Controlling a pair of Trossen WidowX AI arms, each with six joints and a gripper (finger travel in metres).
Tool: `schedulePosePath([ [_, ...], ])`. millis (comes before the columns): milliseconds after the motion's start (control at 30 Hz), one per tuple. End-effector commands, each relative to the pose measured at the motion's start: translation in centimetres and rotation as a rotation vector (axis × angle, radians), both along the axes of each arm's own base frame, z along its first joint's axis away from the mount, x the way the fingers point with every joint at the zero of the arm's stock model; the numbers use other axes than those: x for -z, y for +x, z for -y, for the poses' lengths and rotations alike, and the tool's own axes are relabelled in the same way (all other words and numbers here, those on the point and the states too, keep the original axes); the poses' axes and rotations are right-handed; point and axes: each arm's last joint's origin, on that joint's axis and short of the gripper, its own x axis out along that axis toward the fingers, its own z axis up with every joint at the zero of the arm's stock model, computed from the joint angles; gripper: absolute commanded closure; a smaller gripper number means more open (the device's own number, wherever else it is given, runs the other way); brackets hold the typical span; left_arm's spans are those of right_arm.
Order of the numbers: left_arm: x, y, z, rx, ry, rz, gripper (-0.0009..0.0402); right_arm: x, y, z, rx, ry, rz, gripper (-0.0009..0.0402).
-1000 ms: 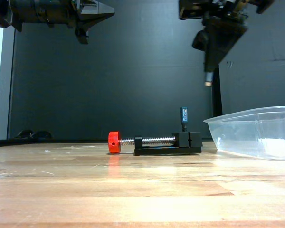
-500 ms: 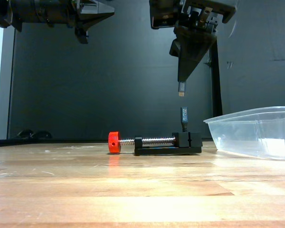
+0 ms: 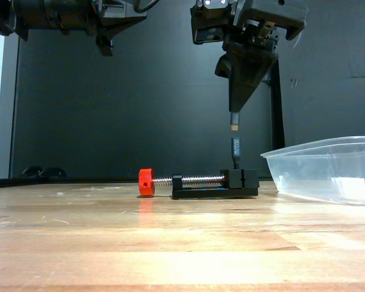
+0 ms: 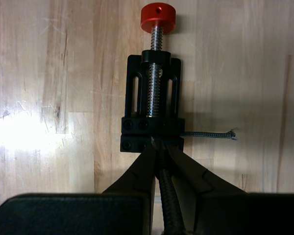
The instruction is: Pick the usb-c connector and install on the hub
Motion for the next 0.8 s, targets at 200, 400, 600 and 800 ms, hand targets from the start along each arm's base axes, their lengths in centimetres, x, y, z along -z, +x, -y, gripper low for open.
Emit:
schedulePosePath([
  [200,-0.02,0.00,-0.01,0.000,0.000,0.001,0.0393,0.76,0.31,-0.10,-0.002,0.003,-0.020,0.0392],
  [400,-0.01,0.00,-0.01,0.000,0.000,0.000,0.0393,0.77,0.29,-0.10,-0.002,0.002,-0.023,0.0392],
  [600,-0.01,0.00,-0.01,0.000,0.000,0.000,0.0393,0.71,0.27,-0.08,-0.001,0.002,-0.021,0.0392],
  [800,-0.01,0.00,0.00,0.000,0.000,0.000,0.0393,0.70,0.28,-0.08,-0.001,0.003,-0.020,0.0392],
])
